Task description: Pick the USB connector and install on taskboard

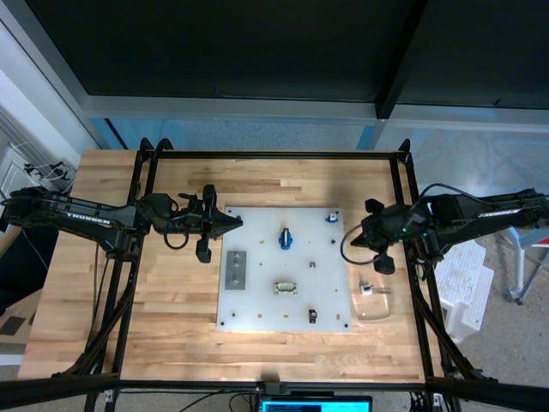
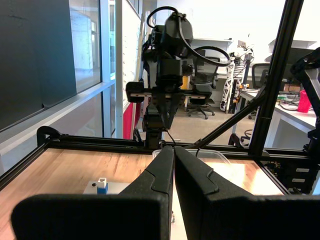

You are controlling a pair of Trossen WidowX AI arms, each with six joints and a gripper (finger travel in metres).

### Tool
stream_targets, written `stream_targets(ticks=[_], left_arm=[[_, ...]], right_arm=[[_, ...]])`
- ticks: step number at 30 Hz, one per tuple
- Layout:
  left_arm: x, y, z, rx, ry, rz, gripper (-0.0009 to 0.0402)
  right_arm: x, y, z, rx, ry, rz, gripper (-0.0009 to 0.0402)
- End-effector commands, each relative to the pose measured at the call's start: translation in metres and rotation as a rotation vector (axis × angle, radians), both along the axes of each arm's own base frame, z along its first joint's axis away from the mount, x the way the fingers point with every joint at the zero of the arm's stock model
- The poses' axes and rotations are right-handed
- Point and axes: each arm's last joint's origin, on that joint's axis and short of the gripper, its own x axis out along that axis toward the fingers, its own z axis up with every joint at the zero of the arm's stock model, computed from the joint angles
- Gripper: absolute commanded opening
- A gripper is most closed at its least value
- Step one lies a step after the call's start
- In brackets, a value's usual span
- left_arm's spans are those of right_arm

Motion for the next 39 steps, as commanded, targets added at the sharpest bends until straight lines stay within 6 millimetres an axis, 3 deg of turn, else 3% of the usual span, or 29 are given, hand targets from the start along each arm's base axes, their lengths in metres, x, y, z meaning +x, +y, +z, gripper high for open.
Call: stream_targets(ticks=[1, 20, 34, 39], left_arm=[[0.0, 0.0, 0.0, 0.0, -0.001, 0.0, 0.0], [0.0, 0.0, 0.0, 0.0, 0.0, 0.0, 0.0], [0.0, 0.0, 0.0, 0.0, 0.0, 0.0, 0.0], [0.0, 0.0, 0.0, 0.0, 0.0, 0.0, 0.0]], right_arm=[[-0.007, 0.007, -0.003, 0.01, 0.052, 0.006, 0.0], [-0.039, 0.032, -0.014, 0.029, 0.251, 0.031, 0.0], [-0.033, 0.061, -0.031, -0.011, 0.402, 0.048, 0.0], [-0.03, 0.069, -0.038, -0.051, 0.428, 0.066, 0.002]])
